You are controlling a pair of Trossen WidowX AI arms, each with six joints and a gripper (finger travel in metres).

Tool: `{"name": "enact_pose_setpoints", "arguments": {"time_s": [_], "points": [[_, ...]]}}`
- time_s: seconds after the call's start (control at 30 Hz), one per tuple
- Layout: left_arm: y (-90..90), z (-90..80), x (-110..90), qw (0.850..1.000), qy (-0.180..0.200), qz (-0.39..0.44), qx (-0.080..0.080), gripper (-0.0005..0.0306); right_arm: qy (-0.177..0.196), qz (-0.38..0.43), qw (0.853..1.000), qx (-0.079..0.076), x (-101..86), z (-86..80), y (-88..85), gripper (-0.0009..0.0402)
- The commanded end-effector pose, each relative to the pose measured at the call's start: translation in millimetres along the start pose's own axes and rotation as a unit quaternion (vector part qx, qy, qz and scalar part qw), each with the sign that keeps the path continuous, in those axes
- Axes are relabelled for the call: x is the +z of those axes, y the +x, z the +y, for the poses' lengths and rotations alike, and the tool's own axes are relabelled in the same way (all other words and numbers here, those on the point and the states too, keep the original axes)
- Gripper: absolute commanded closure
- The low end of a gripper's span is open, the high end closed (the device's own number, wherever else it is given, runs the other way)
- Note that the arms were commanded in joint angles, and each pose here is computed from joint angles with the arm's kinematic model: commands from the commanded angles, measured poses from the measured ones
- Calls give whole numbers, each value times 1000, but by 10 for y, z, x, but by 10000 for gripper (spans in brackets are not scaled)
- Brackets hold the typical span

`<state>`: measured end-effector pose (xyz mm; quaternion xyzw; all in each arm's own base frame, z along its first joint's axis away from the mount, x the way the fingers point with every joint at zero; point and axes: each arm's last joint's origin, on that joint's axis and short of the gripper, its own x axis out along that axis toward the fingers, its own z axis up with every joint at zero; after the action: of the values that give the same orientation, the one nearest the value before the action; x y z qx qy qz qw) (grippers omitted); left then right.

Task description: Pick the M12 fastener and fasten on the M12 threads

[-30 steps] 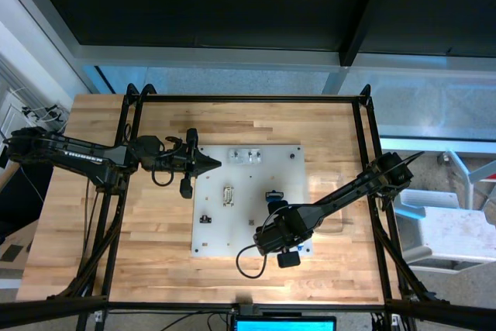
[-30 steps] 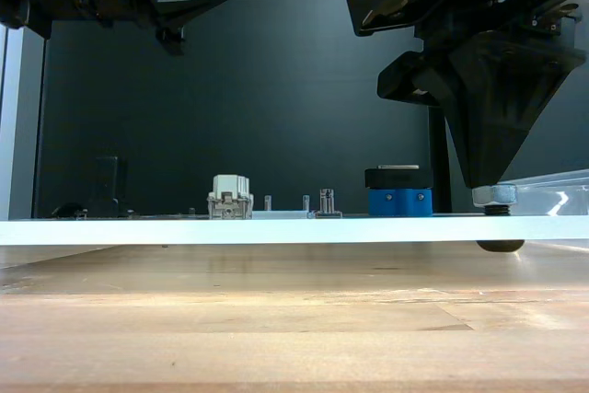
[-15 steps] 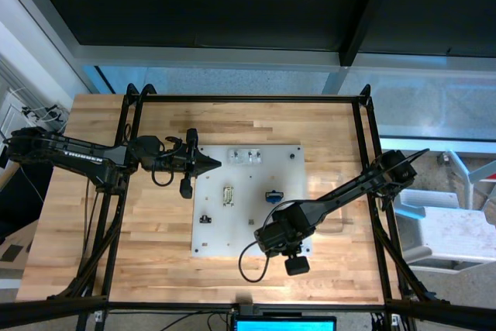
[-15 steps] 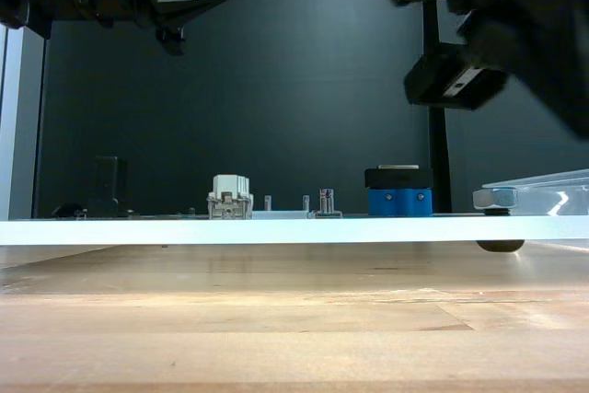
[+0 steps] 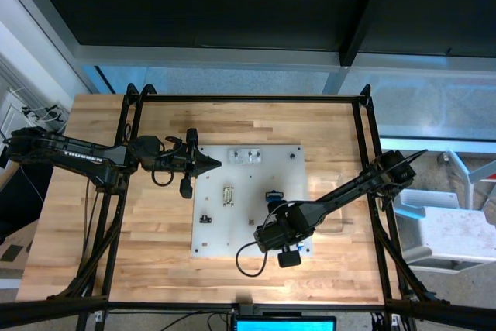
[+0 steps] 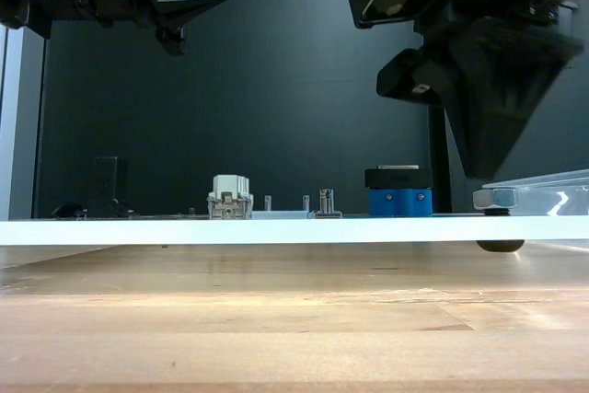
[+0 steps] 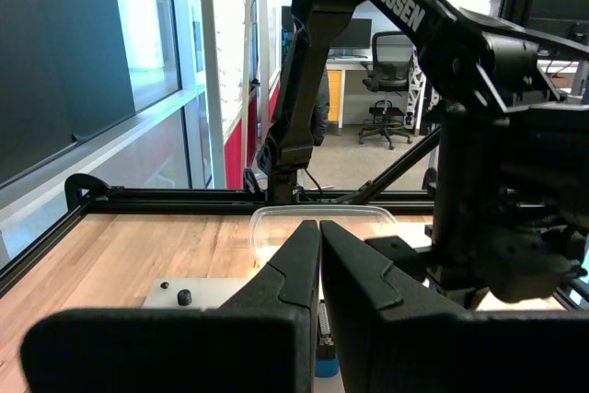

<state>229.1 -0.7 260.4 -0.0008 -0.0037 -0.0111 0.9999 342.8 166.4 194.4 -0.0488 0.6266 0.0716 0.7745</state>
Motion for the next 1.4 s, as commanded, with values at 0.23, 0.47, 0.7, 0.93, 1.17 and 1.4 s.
{"name": "enact_pose_setpoints", "arguments": {"time_s": [0.23, 0.47, 0.7, 0.93, 1.17, 1.4], "points": [[0, 1, 1, 1000, 0, 0, 0, 300, -16, 39, 992, 119, -65, 56, 29, 393], [0, 1, 1, 1000, 0, 0, 0, 300, -24, 38, 993, 110, -69, 52, -13, 393], [0, 0, 1, 1000, 0, 0, 0, 300, -8, 17, 999, 31, -60, 5, -29, 393], [0, 0, 1, 1000, 0, 0, 0, 300, -15, -17, 1000, -17, -17, -16, -37, 393], [0, 1, 1, 1000, 0, 0, 0, 300, -26, -17, 999, -16, -26, -16, 4, 393], [0, 1, 2, 1000, 0, 0, 0, 300, -26, -19, 999, -11, -40, -7, 37, 393]]}}
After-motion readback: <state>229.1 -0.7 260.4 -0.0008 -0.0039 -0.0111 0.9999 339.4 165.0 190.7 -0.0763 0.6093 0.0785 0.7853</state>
